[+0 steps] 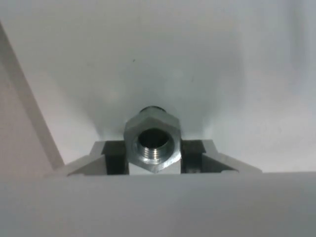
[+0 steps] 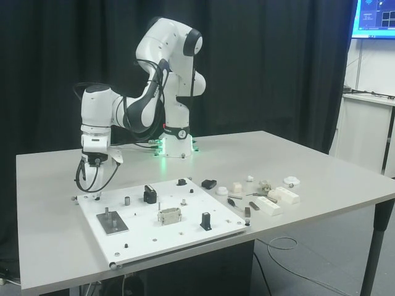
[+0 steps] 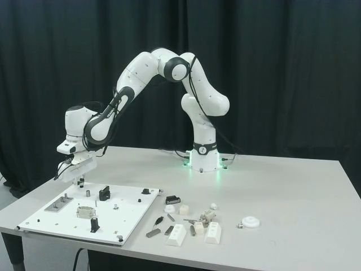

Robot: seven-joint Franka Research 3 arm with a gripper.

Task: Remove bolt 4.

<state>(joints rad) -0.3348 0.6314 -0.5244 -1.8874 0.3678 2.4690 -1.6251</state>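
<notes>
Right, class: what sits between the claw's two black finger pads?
A grey hexagonal metal bolt with a threaded bore, flanked closely on both sides by the pads of the claw. The wrist view shows it.

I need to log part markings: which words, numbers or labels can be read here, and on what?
None can be read.
The screen in the first room view shows marks too small to read.
The white board and the loose parts show no legible marking.

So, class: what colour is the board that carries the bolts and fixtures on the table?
White; the board shows best in the first room view.
</notes>
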